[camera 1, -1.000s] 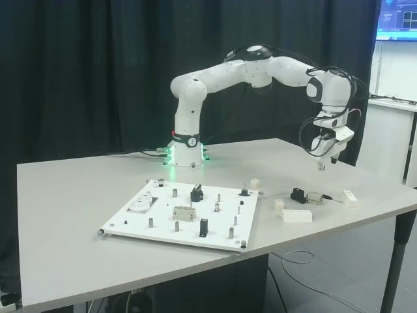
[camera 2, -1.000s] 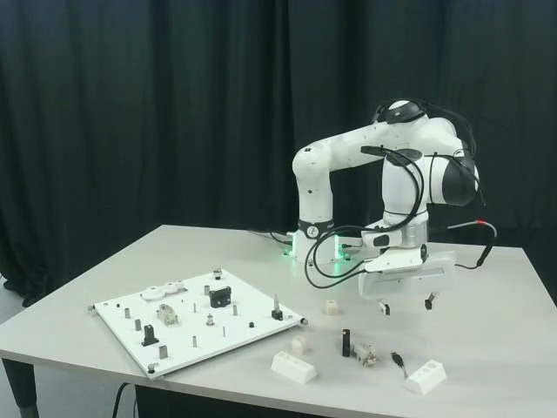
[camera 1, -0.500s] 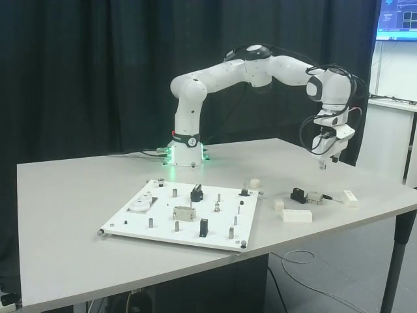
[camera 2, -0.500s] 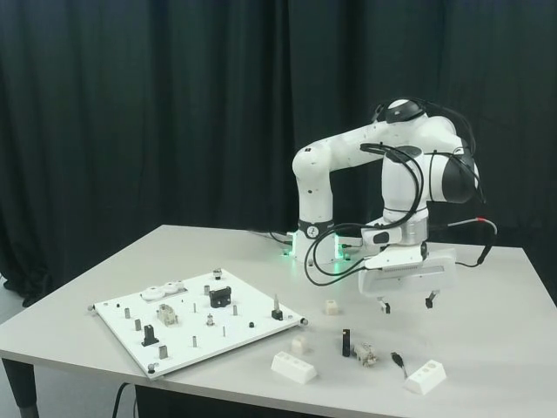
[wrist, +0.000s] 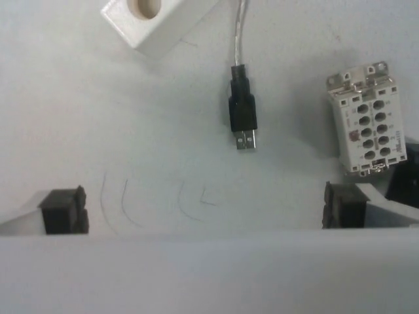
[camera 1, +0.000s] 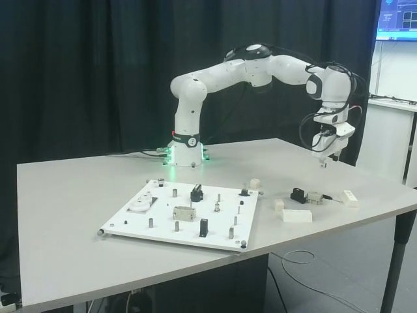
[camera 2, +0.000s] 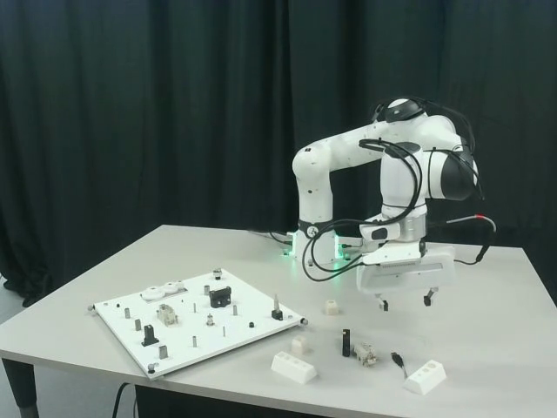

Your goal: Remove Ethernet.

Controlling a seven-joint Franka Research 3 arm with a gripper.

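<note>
My gripper (camera 2: 406, 302) hangs open in the air above the loose parts at the right end of the grey table, holding nothing. In the wrist view its two black fingertips (wrist: 63, 210) stand wide apart with bare table between them. Below lie a black USB plug (wrist: 242, 112) on a thin cable and a grey multi-pin connector (wrist: 364, 122). The white board (camera 1: 150, 223) with its mounted fittings sits far to the left of my gripper (camera 1: 331, 158). I cannot make out an Ethernet plug in any view.
A white block with a round hole (wrist: 154, 16) lies near the USB cable. Around the connector (camera 2: 365, 354) are a black upright piece (camera 2: 345, 342), a long white block (camera 2: 294, 367), small white cubes (camera 2: 332, 306) and a white holed block (camera 2: 426, 376). A side table (camera 1: 391, 104) stands at the far right.
The gripper has risen a little above the loose parts, still open. Nothing on the table has moved.
</note>
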